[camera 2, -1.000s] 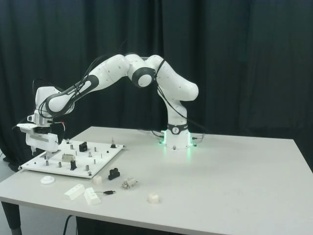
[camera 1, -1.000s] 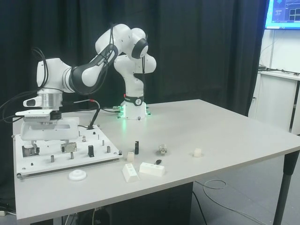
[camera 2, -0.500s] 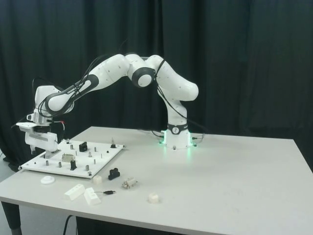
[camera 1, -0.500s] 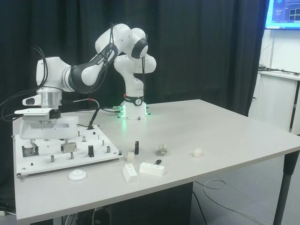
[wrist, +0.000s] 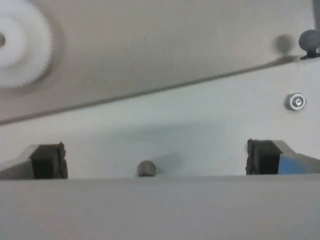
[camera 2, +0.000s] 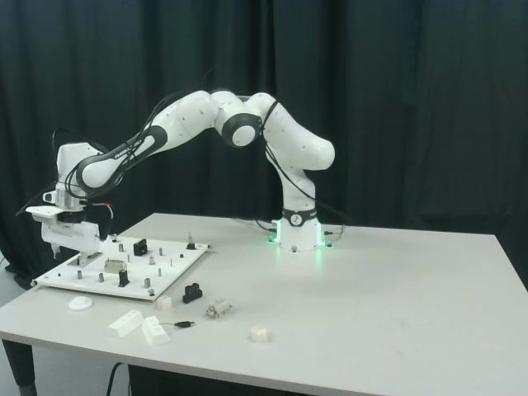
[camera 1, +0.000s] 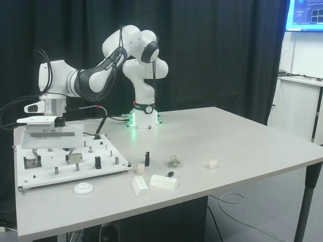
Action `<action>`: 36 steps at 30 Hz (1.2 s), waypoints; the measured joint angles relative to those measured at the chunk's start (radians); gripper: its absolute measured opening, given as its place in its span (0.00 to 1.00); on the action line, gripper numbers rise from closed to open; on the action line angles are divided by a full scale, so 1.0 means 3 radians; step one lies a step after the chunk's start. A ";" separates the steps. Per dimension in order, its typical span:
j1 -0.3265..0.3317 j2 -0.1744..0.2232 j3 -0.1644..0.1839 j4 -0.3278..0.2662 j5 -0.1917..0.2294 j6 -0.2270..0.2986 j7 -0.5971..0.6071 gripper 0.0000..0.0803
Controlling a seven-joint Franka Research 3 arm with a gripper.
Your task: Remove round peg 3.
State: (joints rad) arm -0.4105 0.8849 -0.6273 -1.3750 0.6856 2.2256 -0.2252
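The gripper (wrist: 155,162) hangs above the near-left corner of the white assembly board (camera 1: 108,170), on the side far from the arm's green-lit base (camera 1: 143,121). In the wrist view its two black fingertips (wrist: 48,161) stand well apart, nothing between them touching either pad: released, holding nothing. A short grey round peg (wrist: 146,168) stands upright in the board, roughly midway between the fingertips but below them; I judge this to be round peg 3, though no marking confirms it. The peg is seated in its hole, so the removal itself is not yet done.

Beyond the board's edge, on the grey table (camera 1: 242,146), lies a white gear (wrist: 19,44). Near the board's corner sit a screw head (wrist: 296,101) and a grey knob (wrist: 310,41).

Judgement: alignment over the peg looks about complete. Left to do: descend, close on the peg, draw it straight up, carry it off the board.
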 joint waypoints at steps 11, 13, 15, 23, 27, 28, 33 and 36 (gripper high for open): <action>-0.0032 0.0013 -0.0017 0.0052 -0.0142 -0.0205 -0.0002 1.00; -0.0041 0.0019 -0.0017 0.0062 -0.0151 -0.0236 -0.0008 1.00; -0.0052 0.0033 -0.0018 0.0074 -0.0152 -0.0262 -0.0020 1.00; -0.0084 0.0100 -0.0018 0.0099 -0.0152 -0.0317 -0.0099 1.00; -0.0091 0.0141 -0.0018 0.0110 -0.0152 -0.0323 -0.0104 1.00; -0.0091 0.0152 -0.0017 0.0114 -0.0152 -0.0324 -0.0104 1.00; -0.0092 0.0207 -0.0013 0.0146 -0.0152 -0.0331 -0.0104 1.00; -0.0092 0.0237 -0.0006 0.0163 -0.0150 -0.0331 -0.0104 1.00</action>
State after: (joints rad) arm -0.4380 0.9558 -0.6292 -1.3261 0.6405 2.1263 -0.2564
